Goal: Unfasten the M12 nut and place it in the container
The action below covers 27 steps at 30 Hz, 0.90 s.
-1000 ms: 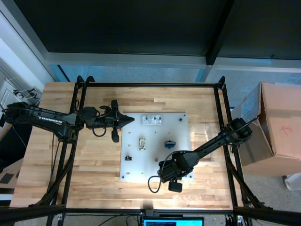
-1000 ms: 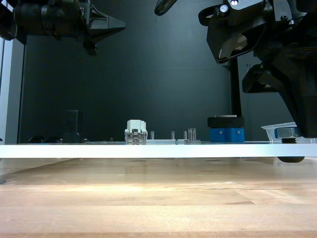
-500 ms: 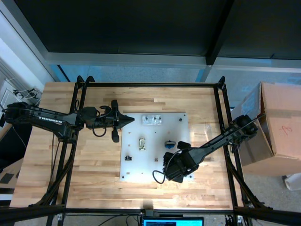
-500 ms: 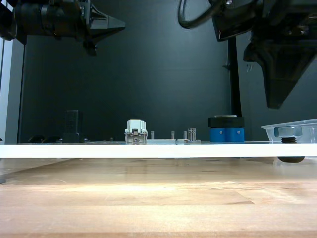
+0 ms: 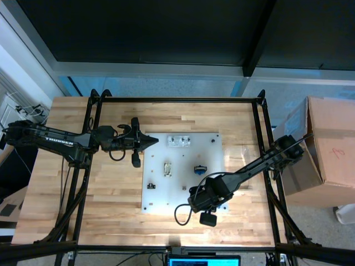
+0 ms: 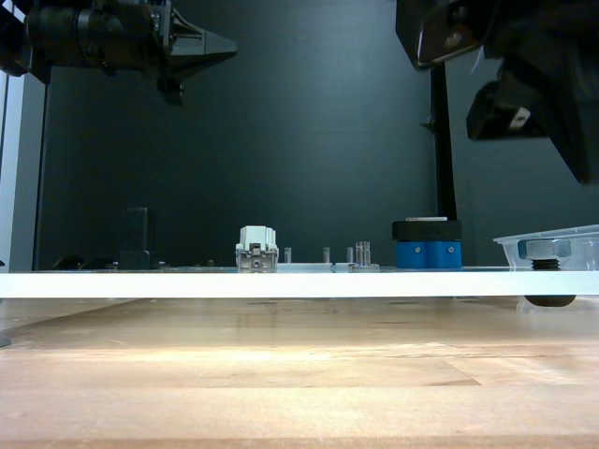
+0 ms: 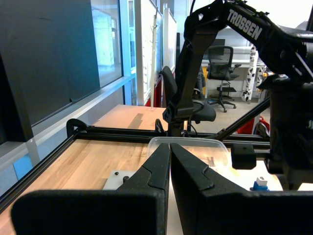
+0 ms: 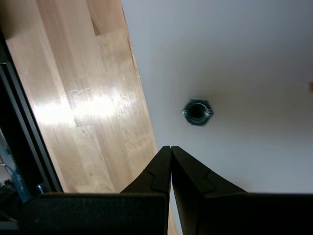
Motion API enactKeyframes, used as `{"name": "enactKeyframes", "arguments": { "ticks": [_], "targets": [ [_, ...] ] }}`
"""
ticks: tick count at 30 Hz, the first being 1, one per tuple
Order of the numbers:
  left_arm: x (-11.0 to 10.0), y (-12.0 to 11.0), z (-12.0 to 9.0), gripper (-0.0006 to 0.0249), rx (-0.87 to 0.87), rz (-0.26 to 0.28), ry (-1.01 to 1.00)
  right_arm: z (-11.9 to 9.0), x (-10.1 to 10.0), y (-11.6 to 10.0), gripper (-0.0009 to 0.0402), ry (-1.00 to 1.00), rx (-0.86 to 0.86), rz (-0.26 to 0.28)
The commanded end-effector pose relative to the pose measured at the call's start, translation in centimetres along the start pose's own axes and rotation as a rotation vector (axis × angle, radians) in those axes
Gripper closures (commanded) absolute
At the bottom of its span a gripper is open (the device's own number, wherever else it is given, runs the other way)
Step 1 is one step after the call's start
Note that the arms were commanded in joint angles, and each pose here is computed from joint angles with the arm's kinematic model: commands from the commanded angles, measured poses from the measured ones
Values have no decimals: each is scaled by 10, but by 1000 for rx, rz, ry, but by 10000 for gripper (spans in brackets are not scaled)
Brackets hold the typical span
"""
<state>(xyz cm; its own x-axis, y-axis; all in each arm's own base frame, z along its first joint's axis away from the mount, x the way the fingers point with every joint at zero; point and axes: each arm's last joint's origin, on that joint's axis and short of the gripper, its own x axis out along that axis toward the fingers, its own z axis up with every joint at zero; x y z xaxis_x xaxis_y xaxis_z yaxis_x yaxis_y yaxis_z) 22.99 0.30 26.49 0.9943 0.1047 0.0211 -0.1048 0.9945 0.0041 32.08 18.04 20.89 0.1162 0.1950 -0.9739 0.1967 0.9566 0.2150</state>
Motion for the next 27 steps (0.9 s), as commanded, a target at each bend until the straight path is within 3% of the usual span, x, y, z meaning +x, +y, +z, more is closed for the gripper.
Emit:
{"name": "enactKeyframes", "arguments": {
  "ticks": [1, 11, 20, 27],
  "targets": [
    [0, 0, 0, 243, 0, 0, 0, 2, 13, 0, 393, 11, -9, -23],
    [0, 0, 0, 243, 0, 0, 0, 6, 26, 2, 393, 4, -28, -26],
    [0, 0, 0, 243, 0, 0, 0, 4, 26, -2, 393, -6, -23, -92],
    [0, 0, 0, 243, 0, 0, 0, 4, 26, -2, 393, -5, -25, -93]
  ]
}}
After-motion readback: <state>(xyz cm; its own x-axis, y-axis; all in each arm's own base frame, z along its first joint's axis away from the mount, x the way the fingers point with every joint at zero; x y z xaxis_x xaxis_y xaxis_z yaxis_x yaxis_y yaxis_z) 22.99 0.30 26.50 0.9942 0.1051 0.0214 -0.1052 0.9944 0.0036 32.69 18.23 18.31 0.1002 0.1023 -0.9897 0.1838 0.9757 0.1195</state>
